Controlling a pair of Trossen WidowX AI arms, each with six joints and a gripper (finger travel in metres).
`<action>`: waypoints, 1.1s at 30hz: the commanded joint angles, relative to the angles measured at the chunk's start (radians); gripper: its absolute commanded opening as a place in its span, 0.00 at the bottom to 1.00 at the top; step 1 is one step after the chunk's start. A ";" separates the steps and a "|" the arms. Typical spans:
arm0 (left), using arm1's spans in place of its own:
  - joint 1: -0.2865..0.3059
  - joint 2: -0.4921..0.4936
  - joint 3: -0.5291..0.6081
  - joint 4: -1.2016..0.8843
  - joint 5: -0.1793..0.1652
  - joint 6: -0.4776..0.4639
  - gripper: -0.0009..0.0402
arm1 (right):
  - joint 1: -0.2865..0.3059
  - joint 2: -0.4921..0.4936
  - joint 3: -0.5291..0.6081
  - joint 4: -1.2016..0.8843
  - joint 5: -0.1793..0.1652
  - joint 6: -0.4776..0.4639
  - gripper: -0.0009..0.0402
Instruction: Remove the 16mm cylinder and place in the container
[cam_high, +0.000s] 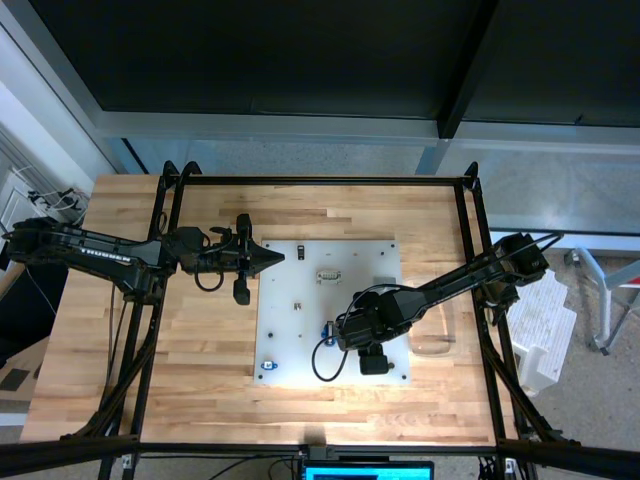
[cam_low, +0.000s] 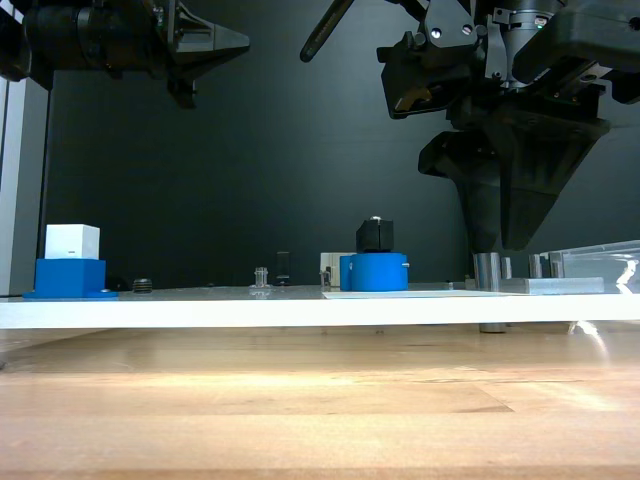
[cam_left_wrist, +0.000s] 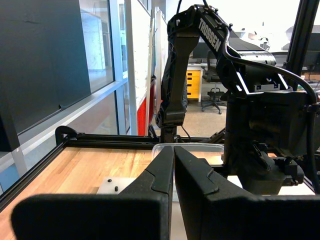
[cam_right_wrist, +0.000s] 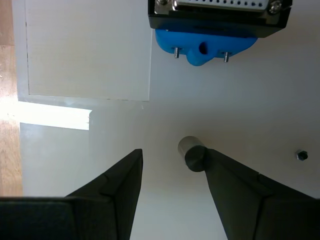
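The 16mm cylinder (cam_right_wrist: 192, 153), a short silver-grey peg, stands upright on the white board (cam_right_wrist: 85, 55) between the open fingers of my right gripper (cam_right_wrist: 173, 155), nearer one finger and touching neither. In the low view the right gripper (cam_low: 500, 240) points straight down just above the cylinder (cam_low: 487, 271). From above, the right gripper (cam_high: 345, 335) hides the peg. The clear container (cam_high: 440, 332) lies on the table just right of the board (cam_high: 300, 350). My left gripper (cam_high: 272, 258) hovers shut over the board's left edge, holding nothing.
A blue part carrying a black connector (cam_right_wrist: 202, 47) sits close to the cylinder, also seen as the blue part (cam_low: 378, 270). A blue base with a white cube (cam_low: 70, 262) stands at the board's near left corner. A grey block (cam_high: 383, 280) and another connector (cam_high: 328, 275) lie farther back.
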 joint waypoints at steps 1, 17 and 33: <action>0.000 0.000 0.000 0.000 0.000 0.000 0.02 | -0.002 0.000 0.000 -0.009 0.015 0.000 0.47; 0.000 0.000 0.000 0.000 0.000 0.000 0.02 | 0.000 -0.027 0.028 -0.038 0.014 0.000 0.47; 0.000 0.001 0.000 -0.001 0.000 0.000 0.02 | 0.001 -0.065 0.106 -0.127 0.016 -0.004 0.47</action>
